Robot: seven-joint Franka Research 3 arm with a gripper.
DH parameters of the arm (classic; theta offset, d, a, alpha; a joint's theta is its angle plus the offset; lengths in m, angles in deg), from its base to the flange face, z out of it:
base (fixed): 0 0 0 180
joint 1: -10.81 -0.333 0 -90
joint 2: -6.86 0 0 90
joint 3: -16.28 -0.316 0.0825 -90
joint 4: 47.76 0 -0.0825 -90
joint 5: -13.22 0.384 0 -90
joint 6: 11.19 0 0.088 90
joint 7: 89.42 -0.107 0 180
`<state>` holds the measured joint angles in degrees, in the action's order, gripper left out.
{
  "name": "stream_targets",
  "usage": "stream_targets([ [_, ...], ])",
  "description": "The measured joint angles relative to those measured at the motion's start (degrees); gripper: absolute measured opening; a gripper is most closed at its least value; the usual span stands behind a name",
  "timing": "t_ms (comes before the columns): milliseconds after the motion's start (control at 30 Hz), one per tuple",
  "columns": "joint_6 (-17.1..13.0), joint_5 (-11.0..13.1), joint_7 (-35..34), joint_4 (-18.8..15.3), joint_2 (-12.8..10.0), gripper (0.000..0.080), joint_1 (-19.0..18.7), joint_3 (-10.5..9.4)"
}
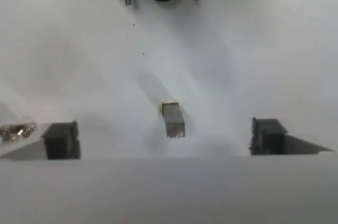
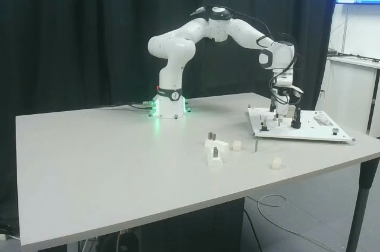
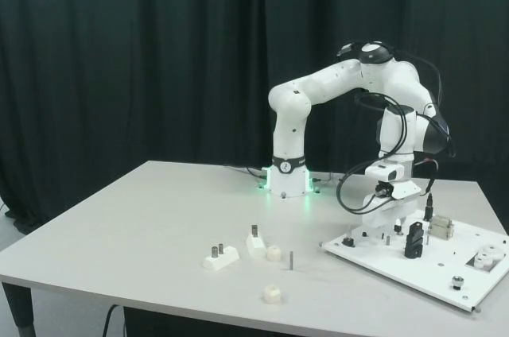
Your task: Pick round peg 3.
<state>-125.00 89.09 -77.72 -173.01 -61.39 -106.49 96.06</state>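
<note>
- I saw the grey table (image 2: 119, 163) cut off at its near edge in both room views.
- The white arm (image 2: 196, 32) reached from its base to the white board (image 2: 309, 133) at the table's far right corner; I could not see the board's far edge behind the arm.
- The gripper (image 1: 165, 138) hung low over the board, its two black fingers (image 1: 60, 140) spread wide apart, pinching nothing.
- Round peg 3 (image 1: 172, 119) stood upright on the board midway between the fingers, touching neither; its foot was hard to make out.
- Small white blocks (image 3: 220, 258) lay mid-table, some carrying pegs I could barely resolve.
</note>
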Motion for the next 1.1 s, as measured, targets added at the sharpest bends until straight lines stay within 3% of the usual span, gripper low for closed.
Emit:
stream_targets([
  [67, 0.2, -0.01, 0.0, 0.0, 0.0, 0.0256, 0.0, 0.08],
  [100, 0.33, -0.02, 0.0, 0.0, 0.0, 0.0748, 0.0, 0.15],
  [300, 0.78, -0.04, 0.0, -0.04, 0.0, 0.0748, 0.02, 0.7],
  [333, 0.81, -0.05, 0.0, -0.05, 0.0, 0.0789, 0.03, 0.85],
  [1100, 2.04, -1.19, 0.36, -0.12, 0.01, 0.08, 0.53, 4.15],
])
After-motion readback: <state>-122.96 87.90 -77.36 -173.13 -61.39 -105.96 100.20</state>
